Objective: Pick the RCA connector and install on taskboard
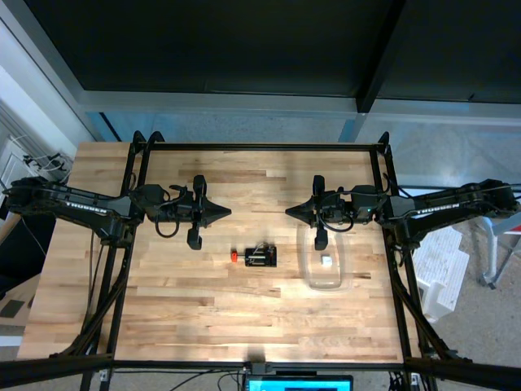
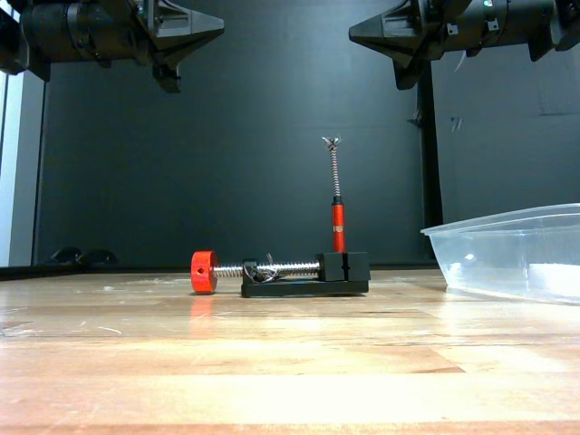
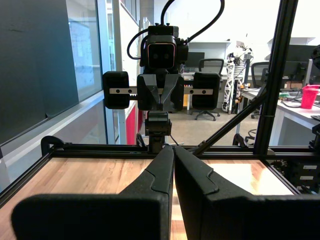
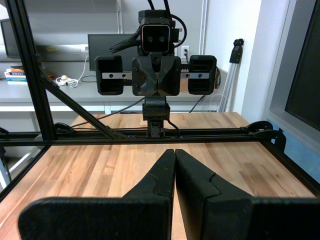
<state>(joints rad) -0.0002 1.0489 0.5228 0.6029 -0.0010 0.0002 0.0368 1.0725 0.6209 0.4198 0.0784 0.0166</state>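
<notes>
Nothing picked yet, so the step in hand is the reach for the RCA connector. Both my arms hang high over the tabletop (image 1: 203, 309), tips facing each other across the middle. The left jaws are pressed closed w/ nothing between them, and the right jaws the same.

The only loose bit I see is a small white piece (image 1: 326, 261) in the clear tray (image 1: 326, 281), just below the right jaws. It's prob. the connector, but it's too small to be sure. The right arm (image 1: 440, 204) looks like the one to use, since the left arm (image 1: 73, 204) is well apart from it.

To do it well:
- Open the right jaws before dropping.
- Come straight down inside the tray, clear of its walls.
- Close across the piece's body, not its end, so it doesn't tilt.
- Lift clear over the rim before swinging toward the board.

The taskboard (image 1: 262, 257) sits mid-tabletop, near the tray's left side but apart from it. It's a low black block w/ an orange-red knob (image 1: 234, 257) at its left end on a silvery threaded rod (image 2: 281, 269). A thin red post (image 2: 337, 227) topped by a spring stands upright at the other end. I can't make out the socket itself, so I'd approach slowly and line up from above.
</notes>
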